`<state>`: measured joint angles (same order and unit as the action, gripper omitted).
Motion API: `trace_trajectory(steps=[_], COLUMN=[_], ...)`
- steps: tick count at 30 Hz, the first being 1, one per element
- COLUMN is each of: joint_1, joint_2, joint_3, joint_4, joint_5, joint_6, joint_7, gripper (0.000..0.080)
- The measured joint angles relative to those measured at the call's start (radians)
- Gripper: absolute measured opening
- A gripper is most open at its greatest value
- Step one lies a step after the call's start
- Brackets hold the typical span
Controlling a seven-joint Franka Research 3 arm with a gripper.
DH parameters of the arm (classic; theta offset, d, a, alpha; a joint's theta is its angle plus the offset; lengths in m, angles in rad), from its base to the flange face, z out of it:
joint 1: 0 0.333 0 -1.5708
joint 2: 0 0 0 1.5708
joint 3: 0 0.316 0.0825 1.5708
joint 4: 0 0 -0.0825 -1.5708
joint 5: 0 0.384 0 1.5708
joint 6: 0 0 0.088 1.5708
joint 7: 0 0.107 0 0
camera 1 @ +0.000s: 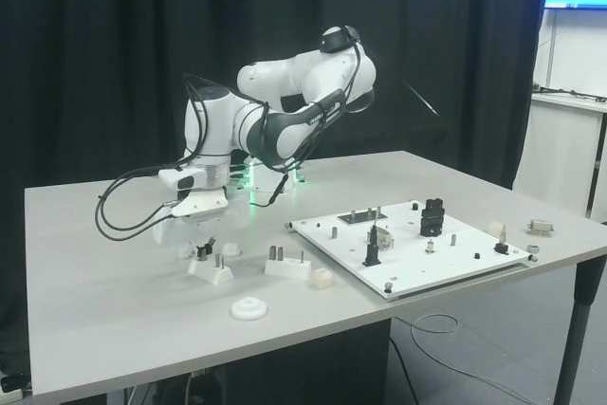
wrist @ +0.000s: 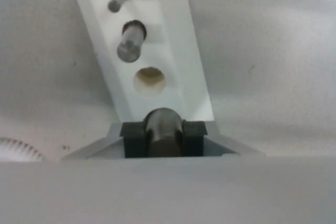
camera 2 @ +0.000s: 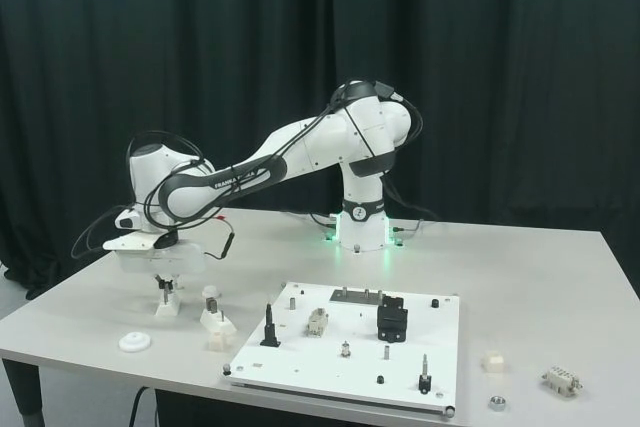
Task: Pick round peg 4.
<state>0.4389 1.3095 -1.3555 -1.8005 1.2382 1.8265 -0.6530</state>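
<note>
**Peg held over the white block**

The gripper (wrist: pixel 164 139) is clamped on a thick round peg (wrist: pixel 161 129), just above the end of the white block (wrist: pixel 157 72). Beside it in the block: one bare hole (wrist: pixel 149 78), then two thinner pegs (wrist: pixel 130 43) standing
</note>
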Motion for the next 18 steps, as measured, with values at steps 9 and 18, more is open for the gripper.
trace_trajectory(steps=[9,18], joint_1=[0.000,0.002], joint_2=[0.000,0.000], joint_3=[-0.023,-0.068], joint_4=[0.010,0.025], joint_5=[-0.005,-0.015], joint_6=[-0.012,-0.071], joint_7=[0.001,0.001], gripper=[0.0144,0.0144])
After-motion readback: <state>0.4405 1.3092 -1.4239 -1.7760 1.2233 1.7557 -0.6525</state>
